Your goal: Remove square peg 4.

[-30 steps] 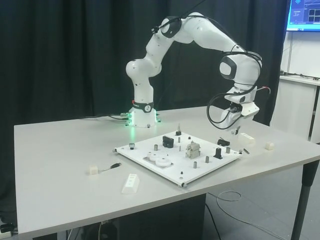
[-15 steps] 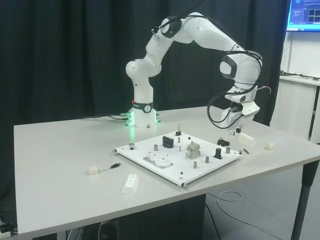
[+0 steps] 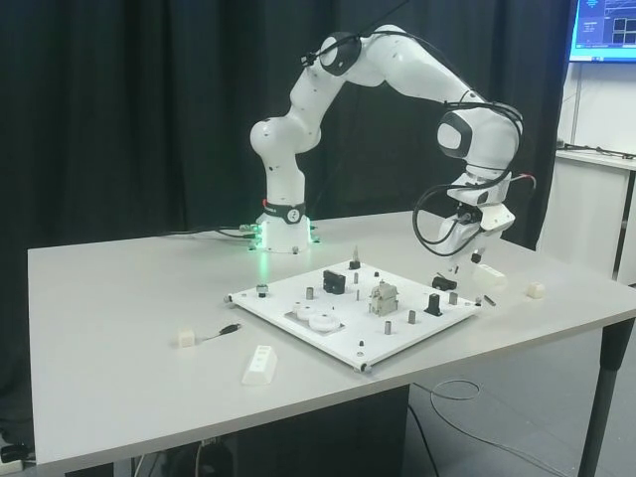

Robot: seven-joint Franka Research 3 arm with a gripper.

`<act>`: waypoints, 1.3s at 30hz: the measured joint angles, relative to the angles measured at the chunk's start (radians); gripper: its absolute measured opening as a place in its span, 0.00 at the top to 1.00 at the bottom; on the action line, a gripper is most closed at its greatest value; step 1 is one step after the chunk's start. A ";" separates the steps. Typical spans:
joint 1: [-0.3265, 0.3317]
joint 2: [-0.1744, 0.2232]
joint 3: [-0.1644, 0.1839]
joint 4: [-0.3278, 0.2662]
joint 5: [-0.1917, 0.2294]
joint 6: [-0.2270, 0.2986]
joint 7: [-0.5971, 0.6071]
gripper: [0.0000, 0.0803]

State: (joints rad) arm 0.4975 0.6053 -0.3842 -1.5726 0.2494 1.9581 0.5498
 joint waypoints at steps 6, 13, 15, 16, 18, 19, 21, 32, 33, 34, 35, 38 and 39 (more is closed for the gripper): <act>0.003 0.001 0.005 -0.018 -0.005 0.004 0.000 0.01; 0.002 0.001 0.017 -0.052 -0.005 0.034 0.013 0.01; 0.002 0.001 0.022 -0.062 -0.005 0.045 0.021 0.01; 0.002 0.001 0.024 -0.068 -0.005 0.052 0.024 0.01; 0.003 0.001 0.030 -0.079 -0.005 0.066 0.028 0.00; 0.003 0.001 0.032 -0.084 -0.005 0.072 0.029 0.00; 0.003 0.001 0.038 -0.095 -0.005 0.087 0.031 0.00; 0.006 0.002 0.060 -0.159 -0.012 0.179 0.044 0.00; 0.006 0.003 0.061 -0.164 -0.014 0.187 0.045 0.00; 0.006 0.003 0.062 -0.168 -0.016 0.195 0.046 0.00; 0.006 0.003 0.063 -0.172 -0.018 0.202 0.047 0.00; 0.006 0.004 0.064 -0.185 -0.022 0.225 0.049 0.00; 0.006 0.005 0.064 -0.188 -0.022 0.231 0.049 0.00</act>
State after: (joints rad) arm 0.5034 0.6107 -0.3199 -1.7609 0.2275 2.1896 0.5986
